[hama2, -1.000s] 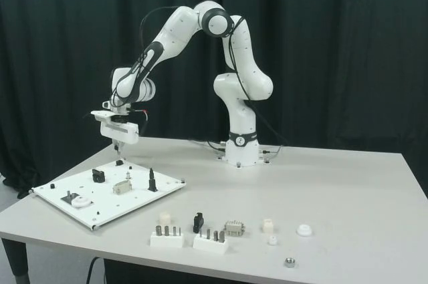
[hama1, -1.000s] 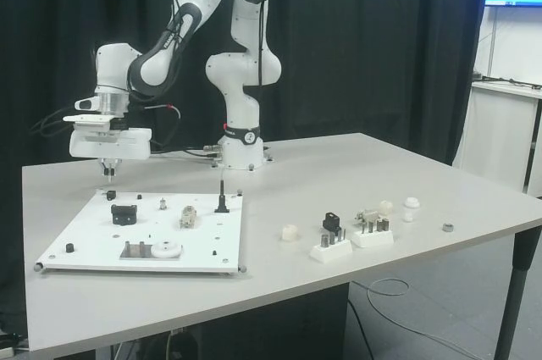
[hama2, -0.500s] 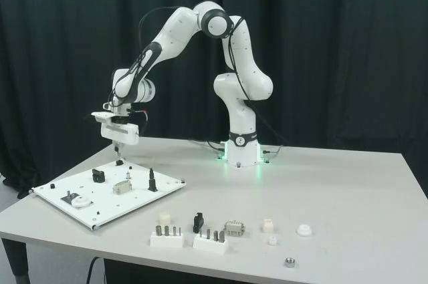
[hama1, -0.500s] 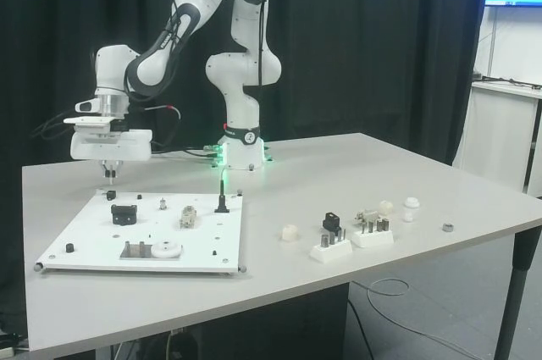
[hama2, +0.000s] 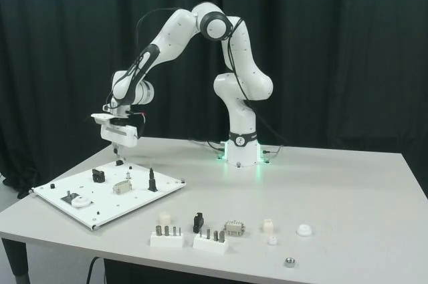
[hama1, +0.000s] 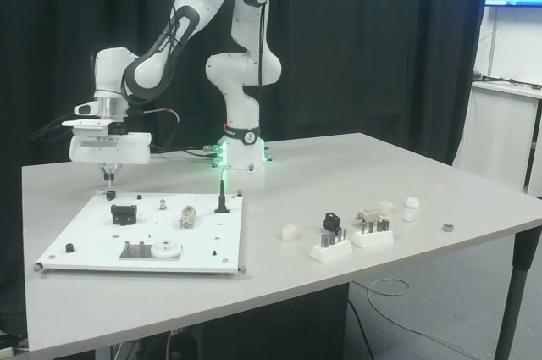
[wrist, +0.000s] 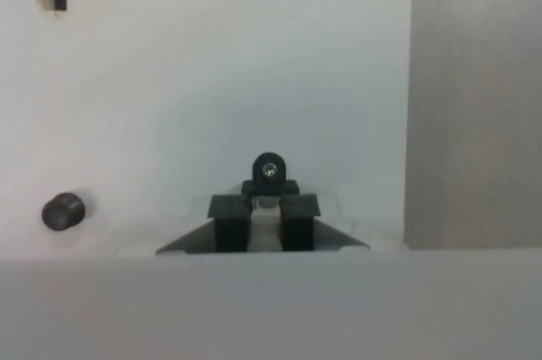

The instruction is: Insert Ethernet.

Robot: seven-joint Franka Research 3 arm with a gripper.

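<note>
**op:** Hand [hama1: 110, 175] hovers over the far corner of the white board [hama1: 85, 237] on the bench [hama1: 356, 182]. Wrist view shows the fingers closed on a small pale plug [wrist: 265, 214], Ethernet I guess, right above a black socket [wrist: 268, 168].

**reply:** What's the risk?

**op:** My guess: a slight misalignment and the plug catches the socket's edge, then tilts or slips in the grip. The room views don't show the plug at all, only a thin tip under the hand. The wrist view doesn't show height above the board; the room views do.
</note>
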